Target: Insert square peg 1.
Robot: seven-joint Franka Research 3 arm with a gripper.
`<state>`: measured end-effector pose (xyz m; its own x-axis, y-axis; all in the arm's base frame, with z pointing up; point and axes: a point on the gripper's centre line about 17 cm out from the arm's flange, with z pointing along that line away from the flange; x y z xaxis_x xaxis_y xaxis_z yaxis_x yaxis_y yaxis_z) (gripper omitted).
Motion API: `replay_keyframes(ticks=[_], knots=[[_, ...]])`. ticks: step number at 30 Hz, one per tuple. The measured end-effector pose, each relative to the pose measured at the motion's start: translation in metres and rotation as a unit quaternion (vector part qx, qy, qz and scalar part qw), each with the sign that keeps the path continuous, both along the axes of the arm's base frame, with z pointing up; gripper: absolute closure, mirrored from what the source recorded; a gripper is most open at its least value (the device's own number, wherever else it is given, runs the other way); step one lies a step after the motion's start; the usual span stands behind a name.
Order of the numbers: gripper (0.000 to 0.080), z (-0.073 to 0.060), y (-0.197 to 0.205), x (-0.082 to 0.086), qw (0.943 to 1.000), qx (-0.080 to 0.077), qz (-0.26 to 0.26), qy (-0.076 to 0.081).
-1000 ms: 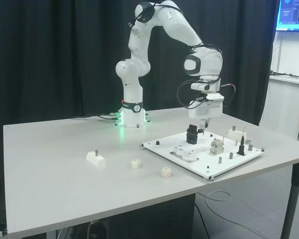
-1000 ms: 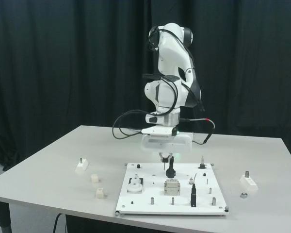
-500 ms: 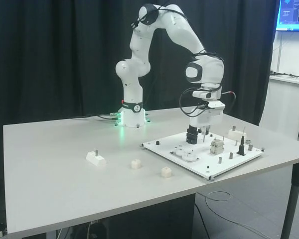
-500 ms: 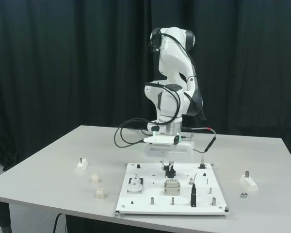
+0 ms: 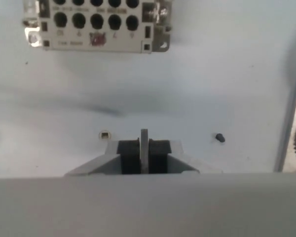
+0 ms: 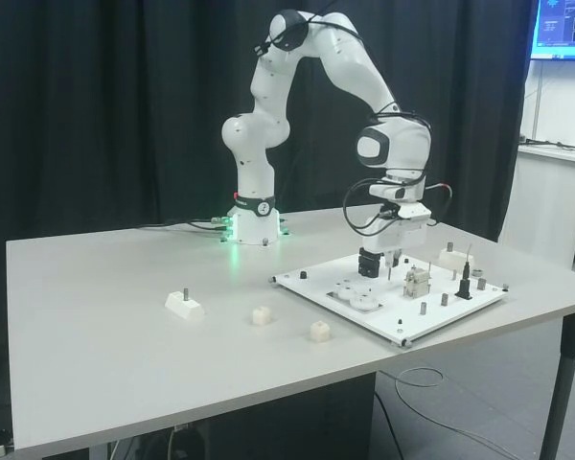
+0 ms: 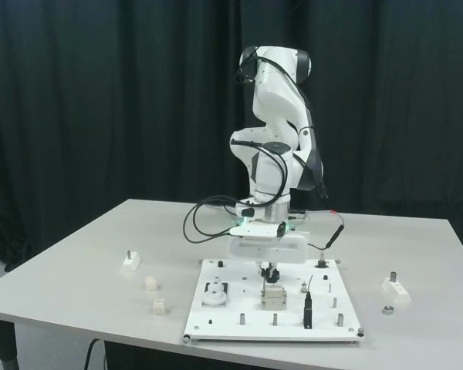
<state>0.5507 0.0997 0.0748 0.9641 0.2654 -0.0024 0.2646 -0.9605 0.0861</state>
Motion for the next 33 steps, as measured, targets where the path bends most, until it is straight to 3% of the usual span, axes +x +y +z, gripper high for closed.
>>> replay_keyframes(ticks=[33], knots=[[0.0771, -0.014, 0.016, -0.016, 0.9997, 0.017, -0.006, 0.014]])
